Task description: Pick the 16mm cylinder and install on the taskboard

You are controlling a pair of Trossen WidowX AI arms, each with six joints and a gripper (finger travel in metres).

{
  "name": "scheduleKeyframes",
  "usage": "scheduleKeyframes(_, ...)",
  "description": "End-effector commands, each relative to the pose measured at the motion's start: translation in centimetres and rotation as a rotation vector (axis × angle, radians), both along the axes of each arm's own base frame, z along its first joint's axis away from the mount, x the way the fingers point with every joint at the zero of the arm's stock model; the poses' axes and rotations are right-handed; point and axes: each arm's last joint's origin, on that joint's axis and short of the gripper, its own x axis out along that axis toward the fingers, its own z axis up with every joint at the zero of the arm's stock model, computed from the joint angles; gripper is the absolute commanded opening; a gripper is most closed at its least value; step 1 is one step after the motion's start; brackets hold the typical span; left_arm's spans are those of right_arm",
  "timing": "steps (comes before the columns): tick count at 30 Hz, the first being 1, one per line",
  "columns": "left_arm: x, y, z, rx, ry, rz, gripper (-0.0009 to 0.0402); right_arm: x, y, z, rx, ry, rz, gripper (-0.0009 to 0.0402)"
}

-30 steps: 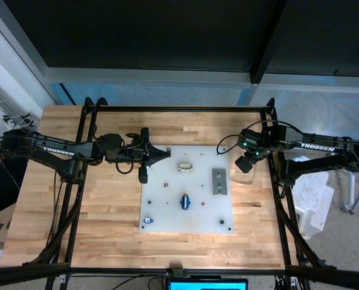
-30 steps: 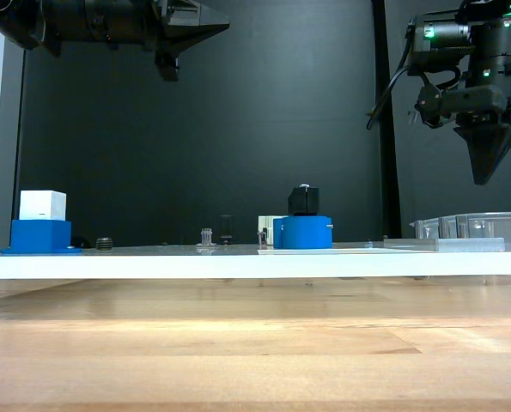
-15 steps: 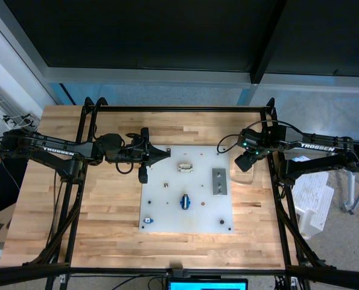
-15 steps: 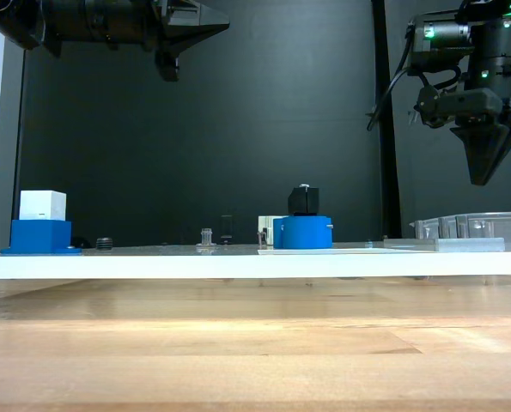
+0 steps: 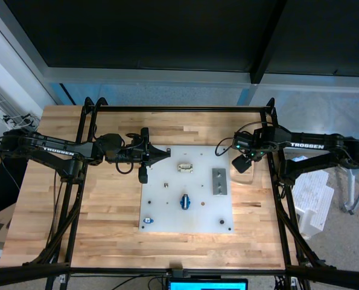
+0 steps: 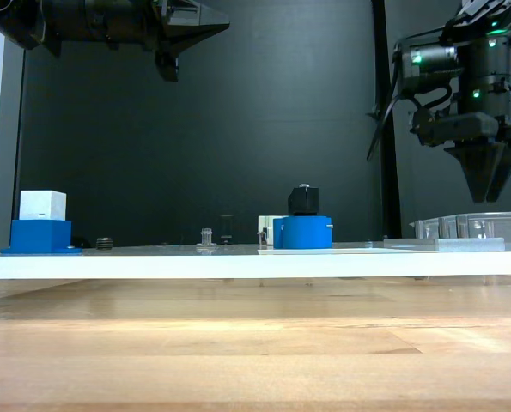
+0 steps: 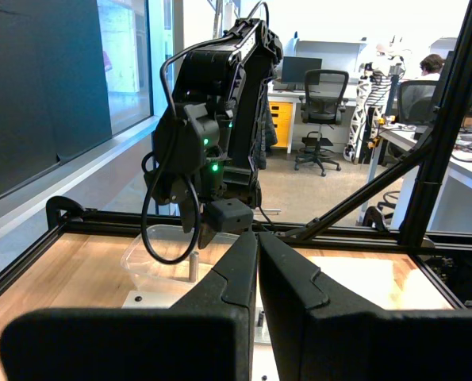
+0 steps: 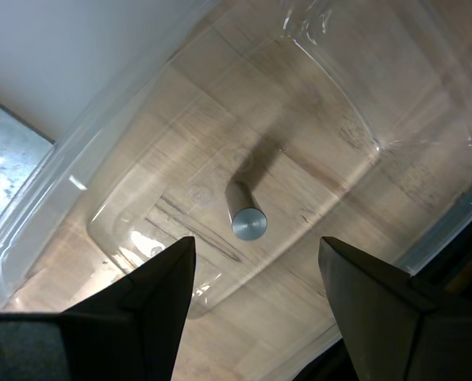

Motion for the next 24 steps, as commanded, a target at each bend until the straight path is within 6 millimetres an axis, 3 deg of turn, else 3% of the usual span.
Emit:
scheduleKeyframes(1, 0.0, 0.0, 0.0, 0.0, 0.0, 0.0, 0.0001, 0.3, -0.2, -0.7, 0.005, 0.004, 0.002, 0.0225)
scheduleKeyframes(24, 0.0, 0.0, 0.0, 0.0, 0.0, 0.0, 0.0001, 0.5, -0.2, -4.6, 0.037, -0.002, -0.01, 0.0169)
